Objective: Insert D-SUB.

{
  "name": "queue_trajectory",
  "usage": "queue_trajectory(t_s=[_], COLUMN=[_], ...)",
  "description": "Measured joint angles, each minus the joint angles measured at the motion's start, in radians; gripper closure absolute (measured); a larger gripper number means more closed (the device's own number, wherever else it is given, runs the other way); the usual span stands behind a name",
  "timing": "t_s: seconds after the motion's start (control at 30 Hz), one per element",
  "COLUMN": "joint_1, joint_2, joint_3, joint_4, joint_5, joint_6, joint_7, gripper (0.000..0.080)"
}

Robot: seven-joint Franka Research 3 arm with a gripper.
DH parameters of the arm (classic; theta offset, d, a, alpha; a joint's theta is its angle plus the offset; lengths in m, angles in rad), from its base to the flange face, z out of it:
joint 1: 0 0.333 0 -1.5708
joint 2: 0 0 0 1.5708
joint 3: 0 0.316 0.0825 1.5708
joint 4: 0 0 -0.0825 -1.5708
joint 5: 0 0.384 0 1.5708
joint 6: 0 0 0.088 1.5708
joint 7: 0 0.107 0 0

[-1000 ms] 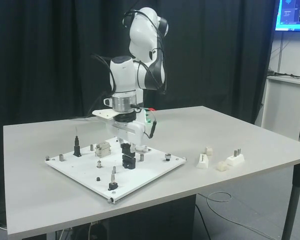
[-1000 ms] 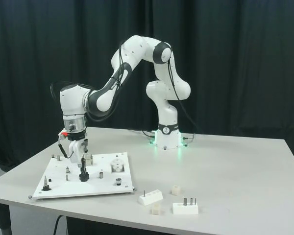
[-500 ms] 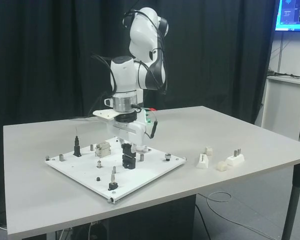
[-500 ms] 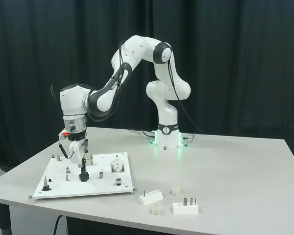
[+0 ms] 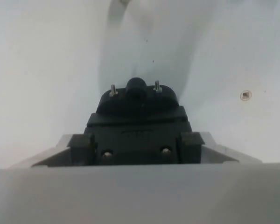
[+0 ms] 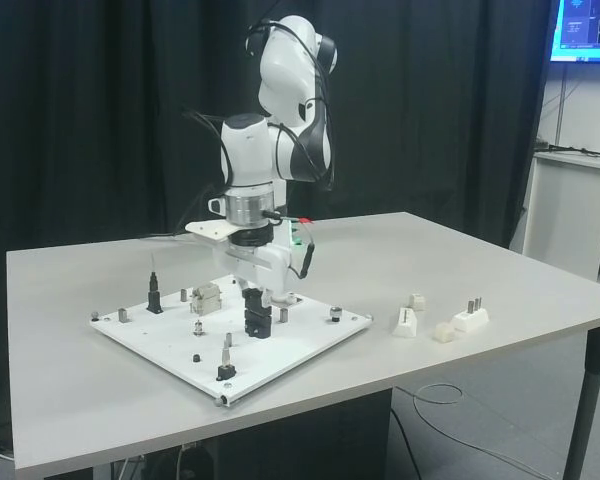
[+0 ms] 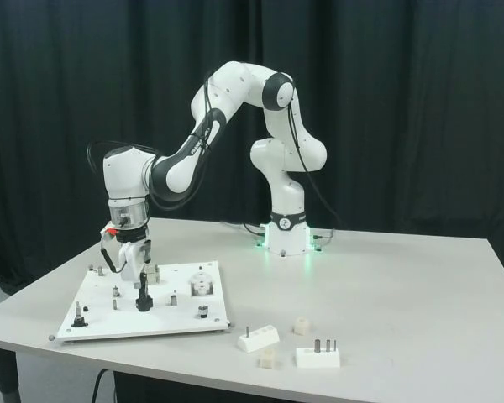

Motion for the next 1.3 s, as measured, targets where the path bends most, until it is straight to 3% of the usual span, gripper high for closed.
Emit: queue_trajectory(t_s=[1.3], joint_1=[0.000], joint_2=[0.001], joint_3=[0.000], joint_4=[0.000], joint_5=[0.000], joint_6=[0.005], joint_7=[-0.022], gripper=[0.0415])
